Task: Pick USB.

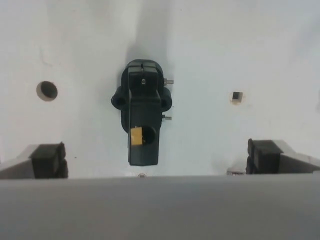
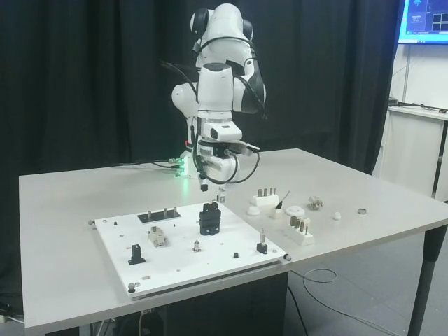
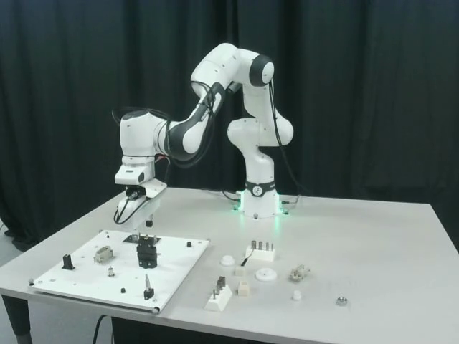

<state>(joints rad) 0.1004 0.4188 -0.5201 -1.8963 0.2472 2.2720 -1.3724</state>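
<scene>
The USB part point(image 1: 142, 117) is a black plug block with a small light insert, standing upright on the white board point(image 1: 210, 60). It sits near the board's middle in the first room view point(image 2: 210, 218) and in the second point(image 3: 147, 253). My gripper point(image 1: 156, 158) hangs straight above it, open. Its black fingertips point(image 1: 48, 160) stand wide apart on either side, touching nothing. From the room, the gripper point(image 2: 212, 187) is a short way above the block, and the second room view shows the same gap under the gripper point(image 3: 143, 223).
The board point(image 2: 182, 259) also carries a black bracket point(image 2: 136, 254), a grey connector point(image 2: 157, 238), a black peg point(image 2: 262, 246) and a round hole point(image 1: 47, 90). White holders point(image 2: 266, 201) and a gear point(image 2: 295, 211) lie on the table beside it.
</scene>
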